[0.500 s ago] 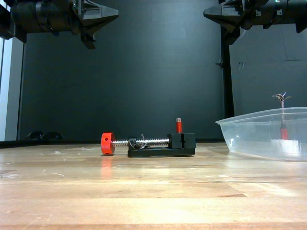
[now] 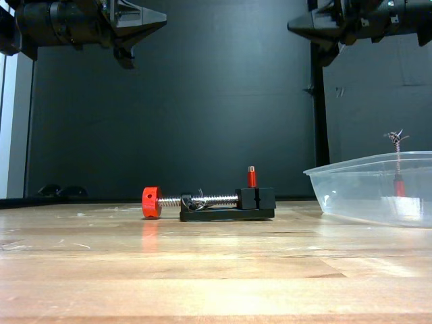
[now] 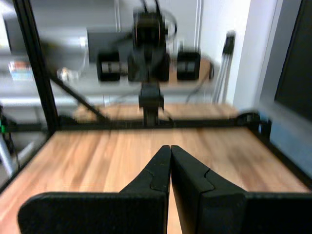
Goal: Pick the RCA connector and install on taskboard
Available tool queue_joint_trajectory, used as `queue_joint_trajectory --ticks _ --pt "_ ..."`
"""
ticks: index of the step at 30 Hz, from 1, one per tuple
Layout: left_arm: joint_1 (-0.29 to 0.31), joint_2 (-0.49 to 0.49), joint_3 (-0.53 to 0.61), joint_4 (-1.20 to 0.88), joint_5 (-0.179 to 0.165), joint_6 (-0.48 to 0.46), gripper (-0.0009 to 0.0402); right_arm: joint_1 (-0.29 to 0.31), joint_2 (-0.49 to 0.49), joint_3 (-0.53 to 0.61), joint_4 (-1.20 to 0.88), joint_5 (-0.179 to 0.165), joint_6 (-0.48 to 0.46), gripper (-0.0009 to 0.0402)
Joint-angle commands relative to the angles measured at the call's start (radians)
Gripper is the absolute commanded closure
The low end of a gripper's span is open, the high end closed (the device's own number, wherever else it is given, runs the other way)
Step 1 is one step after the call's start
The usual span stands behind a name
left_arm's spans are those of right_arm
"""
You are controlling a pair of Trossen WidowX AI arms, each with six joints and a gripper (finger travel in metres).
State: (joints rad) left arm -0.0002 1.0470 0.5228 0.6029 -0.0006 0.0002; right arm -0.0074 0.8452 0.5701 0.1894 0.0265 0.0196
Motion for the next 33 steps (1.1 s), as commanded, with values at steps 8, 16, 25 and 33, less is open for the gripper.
queue_joint_trajectory --ticks 8,16,25,33 --pt "0.000 0.000 0.000 0.000 0.000 0.000 0.0393 0.043 -0.001 0.179 -0.534 -0.002 -0.002 0.0393" --pt "0.000 0.000 0.000 0.000 0.000 0.000 0.0393 0.093 0.002 0.273 -0.868 0.008 0.064 0.0393" --pt "0.000 0.000 0.000 0.000 0.000 0.000 0.0393 0.219 0.002 0.291 -1.064 0.070 0.203 0.0393" --pt "0.000 0.000 0.000 0.000 0.000 0.000 0.0393 0.322 0.002 0.290 -1.140 0.070 0.313 0.0393"
